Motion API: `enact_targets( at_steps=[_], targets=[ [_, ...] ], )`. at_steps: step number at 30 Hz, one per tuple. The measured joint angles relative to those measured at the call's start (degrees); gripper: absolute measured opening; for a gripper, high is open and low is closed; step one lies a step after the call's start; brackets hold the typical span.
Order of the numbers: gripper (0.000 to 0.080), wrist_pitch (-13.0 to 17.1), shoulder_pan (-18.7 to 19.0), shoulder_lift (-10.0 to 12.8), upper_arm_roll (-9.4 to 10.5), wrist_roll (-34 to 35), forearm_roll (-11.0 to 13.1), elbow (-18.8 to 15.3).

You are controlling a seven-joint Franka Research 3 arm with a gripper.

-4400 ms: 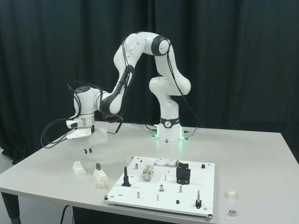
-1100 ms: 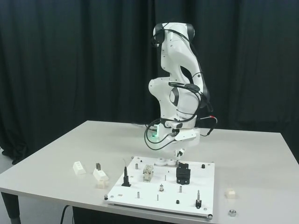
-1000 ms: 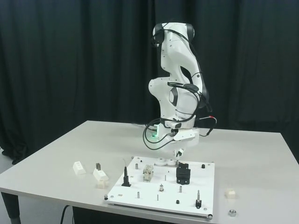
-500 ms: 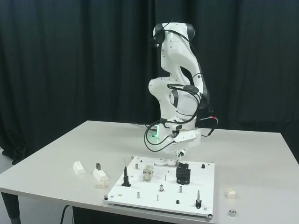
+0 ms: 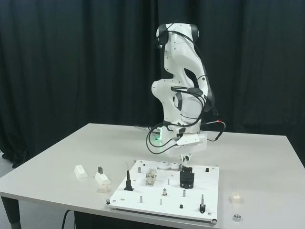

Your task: Insert small gear.

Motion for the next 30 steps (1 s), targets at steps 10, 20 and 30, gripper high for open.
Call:
enact_targets(
  at_steps=[10,20,30],
  targets=[
    [0.0140,0.9,-0.5,0.5,0.00,1.4,0.0,0.0],
    [0.0140,0.9,-0.7,0.4,0.04,2.1,0.0,0.0],
    [0.0140,0.7,-0.8,-0.4,0.15,3.3,0.0,0.2]
  ],
)
